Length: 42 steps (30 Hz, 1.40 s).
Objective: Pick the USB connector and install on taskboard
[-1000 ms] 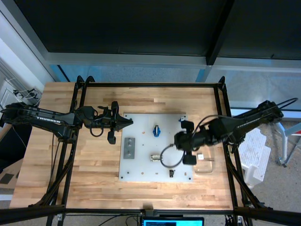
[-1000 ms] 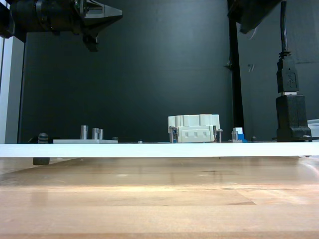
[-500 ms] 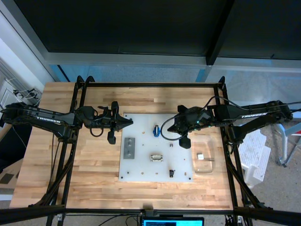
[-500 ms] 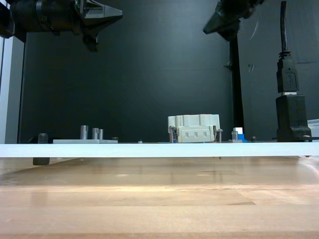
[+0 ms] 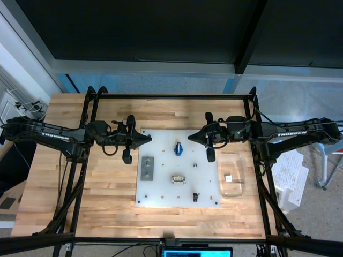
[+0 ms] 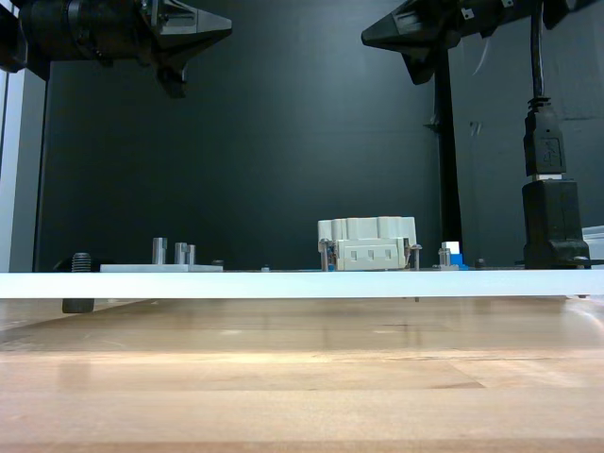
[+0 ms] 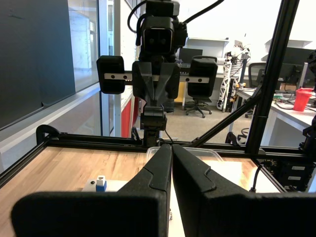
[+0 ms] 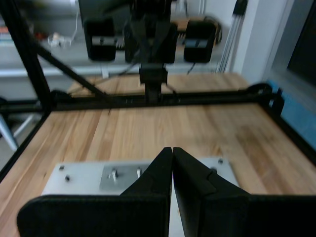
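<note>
High view: USB connector (image 5: 196, 197) is on the taskboard (image 5: 161, 190), toward its near right part. In the low view it stands upright with a cable running straight up off it. It looks plugged in, but I can't tell whether it's fully seated.

Right gripper (image 5: 191, 137) and left gripper (image 5: 147, 138) hang high over the board's far edge, tips facing each other, well apart from the connector. Both wrist views show the jaws pressed together with nothing between them.

Risks as I see them:
- If the plug is only half in, any bump to that tall cable could lever it out or tilt it.
- An arm sweeping low across the near right of the board could snag the cable.
- Coming down on the plug with jaws closed would push on it rather than grip it — they'd have to open first.
- The beige connector (image 5: 178, 180) is near the plug, so a sloppy approach from the left could clip it.

Also on the board: grey block (image 5: 146, 168) and blue part (image 5: 178, 148). A clear tray (image 5: 238, 188) just off the board's right edge holds a small white square piece (image 5: 229, 176).

Surface is a wooden table (image 5: 107, 198) inside a black frame. Dark panels stand behind it, and the left wrist view shows office chairs and desks beyond.
</note>
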Each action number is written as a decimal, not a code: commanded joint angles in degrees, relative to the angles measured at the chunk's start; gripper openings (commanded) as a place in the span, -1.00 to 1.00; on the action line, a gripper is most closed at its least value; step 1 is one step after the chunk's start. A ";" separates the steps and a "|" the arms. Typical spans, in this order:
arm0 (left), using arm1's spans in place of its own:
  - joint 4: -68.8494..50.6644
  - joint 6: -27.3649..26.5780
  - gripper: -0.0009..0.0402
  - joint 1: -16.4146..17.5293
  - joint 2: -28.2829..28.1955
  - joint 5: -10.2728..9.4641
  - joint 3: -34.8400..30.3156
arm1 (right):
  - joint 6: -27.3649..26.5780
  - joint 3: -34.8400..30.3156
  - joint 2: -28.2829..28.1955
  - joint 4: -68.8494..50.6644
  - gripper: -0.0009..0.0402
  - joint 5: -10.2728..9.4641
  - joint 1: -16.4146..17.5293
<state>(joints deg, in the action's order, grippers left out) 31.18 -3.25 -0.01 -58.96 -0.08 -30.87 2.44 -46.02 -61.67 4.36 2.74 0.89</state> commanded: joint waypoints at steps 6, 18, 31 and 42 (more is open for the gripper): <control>0.00 0.02 -0.96 0.00 0.00 0.02 -0.02 | 0.11 7.06 2.12 13.88 -0.96 -2.56 -1.84; 0.00 0.02 -0.96 0.00 0.00 0.02 0.00 | 0.48 10.54 3.08 19.61 -0.96 -2.82 -2.60; 0.00 0.02 -0.96 0.00 -0.02 0.02 0.00 | 0.09 10.73 3.06 19.52 -0.96 -2.86 -2.62; 0.00 0.02 -0.96 0.00 0.00 0.02 0.00 | -0.07 11.65 3.08 20.11 -0.96 -2.82 -2.62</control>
<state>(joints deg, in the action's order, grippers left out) 31.16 -3.22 -0.01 -58.96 -0.05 -30.87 2.22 -34.37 -58.57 24.29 -0.08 -1.76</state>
